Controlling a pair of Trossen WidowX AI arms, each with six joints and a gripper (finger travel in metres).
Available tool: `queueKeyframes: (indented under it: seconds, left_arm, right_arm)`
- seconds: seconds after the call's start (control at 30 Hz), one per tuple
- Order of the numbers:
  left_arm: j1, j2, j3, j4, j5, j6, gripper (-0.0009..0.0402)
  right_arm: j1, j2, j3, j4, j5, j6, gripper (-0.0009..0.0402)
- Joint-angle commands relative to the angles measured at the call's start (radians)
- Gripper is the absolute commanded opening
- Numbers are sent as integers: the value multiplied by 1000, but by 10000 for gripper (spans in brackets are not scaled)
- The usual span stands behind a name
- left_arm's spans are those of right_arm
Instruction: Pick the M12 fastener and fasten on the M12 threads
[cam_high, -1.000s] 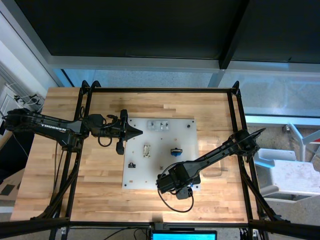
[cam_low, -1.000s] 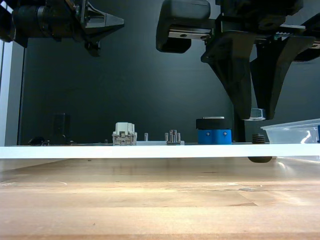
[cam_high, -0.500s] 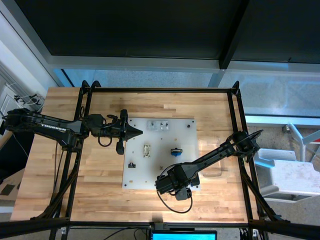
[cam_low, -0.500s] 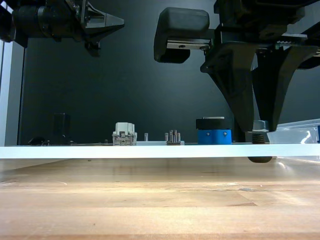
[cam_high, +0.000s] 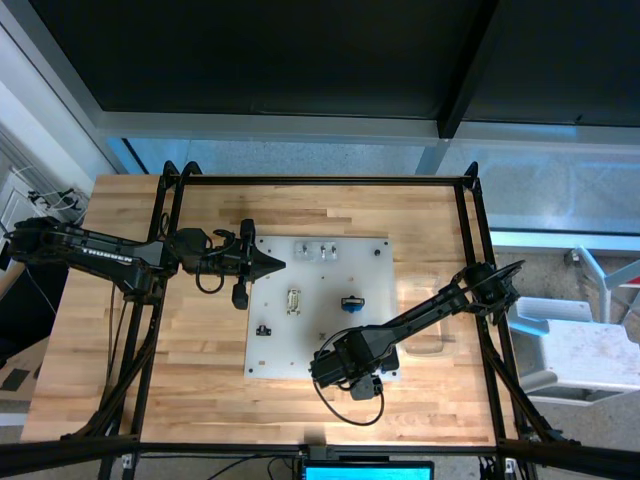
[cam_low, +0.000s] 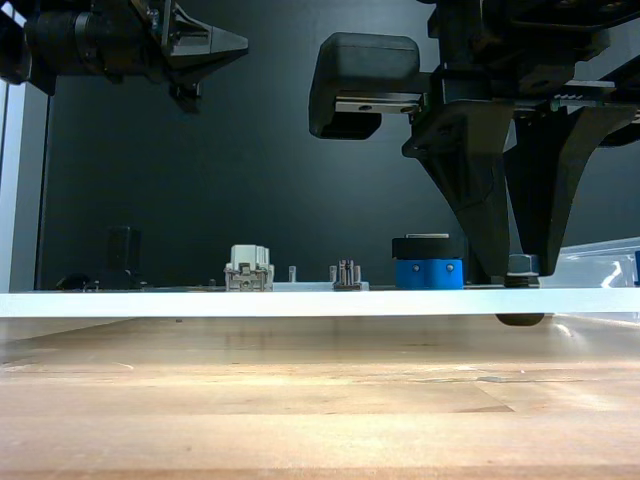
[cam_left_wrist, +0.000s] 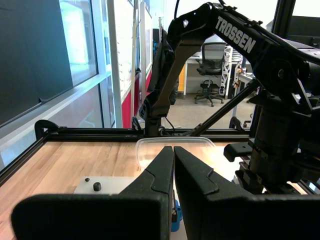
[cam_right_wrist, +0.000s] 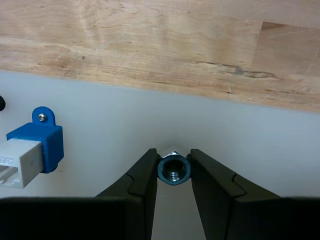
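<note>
Ok so the step in hand is getting the M12 nut (cam_right_wrist: 173, 169) started on the M12 stud (cam_low: 521, 283), and the whole trick is alignment. I want the bore sitting dead centre over the stud and the nut flat, not tipped, before I turn at all. Then only light downward pressure and a slow clockwise wrist roll. If it binds early I'd back off a touch and let it settle, because forcing it is how you cross-thread. One roll probably won't run it down, so I expect to let go, unwind and regrip.

My right gripper (cam_low: 522, 268) is low over the near right edge of the white board (cam_low: 200, 300), just in front of the clear tray (cam_low: 600, 262). Its fingers (cam_right_wrist: 145, 172) are clamped on the nut's sides, only the nut's width apart, bore facing up at the wrist camera. From the low view the nut sits right on top of the stud, but honestly I can't tell if a thread has caught or if it's just resting there.

My left gripper (cam_left_wrist: 173, 150) is parked high over the board's far left edge, fingers together, holding nothing.
</note>
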Motion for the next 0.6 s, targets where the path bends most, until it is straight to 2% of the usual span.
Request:
queueKeyframes:
  seconds: [0.03,0.23,0.43,0.5,0.6]
  left_arm:
    - [0,0,0,1,0,0,0]
    - [0,0,0,1,0,0,0]
    - [0,0,0,0,0,0,0]
    - [0,0,0,1,0,0,0]
    - [0,0,0,1,0,0,0]
  right_arm:
    - [0,2,-3,1,0,6,43]
    - [0,2,-3,3,0,10,43]
    - [-1,2,-3,16,0,61,43]
    - [-2,2,-3,16,0,101,43]
    - [-3,2,-3,16,1,213,43]
